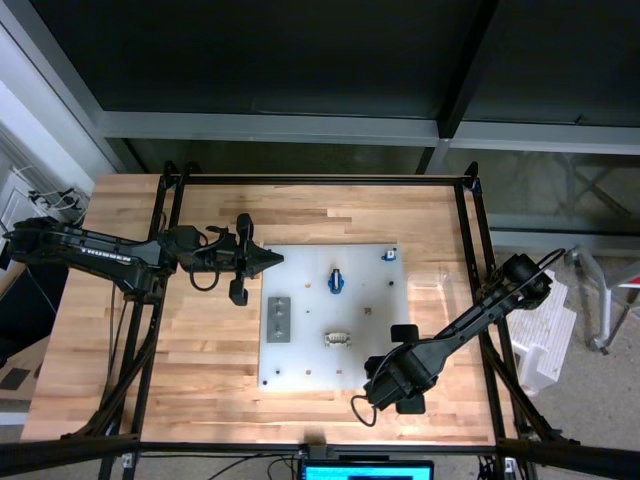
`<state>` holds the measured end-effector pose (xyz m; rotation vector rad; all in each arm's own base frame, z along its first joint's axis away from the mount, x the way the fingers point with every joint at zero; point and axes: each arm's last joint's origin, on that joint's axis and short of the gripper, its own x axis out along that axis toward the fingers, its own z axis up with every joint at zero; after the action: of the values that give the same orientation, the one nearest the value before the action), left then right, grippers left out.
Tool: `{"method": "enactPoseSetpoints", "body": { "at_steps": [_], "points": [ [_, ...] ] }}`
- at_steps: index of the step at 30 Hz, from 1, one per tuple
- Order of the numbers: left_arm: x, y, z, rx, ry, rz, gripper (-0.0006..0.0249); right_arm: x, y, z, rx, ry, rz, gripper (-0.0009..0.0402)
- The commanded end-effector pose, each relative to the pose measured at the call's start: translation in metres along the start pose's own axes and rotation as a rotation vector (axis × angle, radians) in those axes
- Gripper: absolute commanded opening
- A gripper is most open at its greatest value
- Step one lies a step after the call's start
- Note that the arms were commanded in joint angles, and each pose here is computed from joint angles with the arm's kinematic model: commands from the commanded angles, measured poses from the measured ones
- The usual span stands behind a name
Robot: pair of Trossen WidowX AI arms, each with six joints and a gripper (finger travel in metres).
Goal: Pick the 16mm bar and install on taskboard
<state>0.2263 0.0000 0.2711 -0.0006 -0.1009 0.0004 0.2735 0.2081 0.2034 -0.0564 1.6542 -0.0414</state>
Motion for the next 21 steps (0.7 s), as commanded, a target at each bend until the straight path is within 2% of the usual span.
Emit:
{"method": "enactPoseSetpoints", "body": {
  "at_steps": [1,12,21],
  "points": [
    [0.0000,0.0001,0.0001,0.000,0.000,0.000,0.0000,0.0000,0.0005,0.0003,0.001,-0.003,0.003,0.0000],
    [0.0000,0.0000,0.0001,0.000,0.000,0.000,0.0000,0.0004,0.0016,0.0006,-0.002,-0.011,0.009,0.0000],
    [0.0000,0.0000,0.0001,0.000,0.000,0.000,0.0000,0.0086,0.0018,0.0003,-0.001,-0.008,0.029,0.0000]
  ]
}}
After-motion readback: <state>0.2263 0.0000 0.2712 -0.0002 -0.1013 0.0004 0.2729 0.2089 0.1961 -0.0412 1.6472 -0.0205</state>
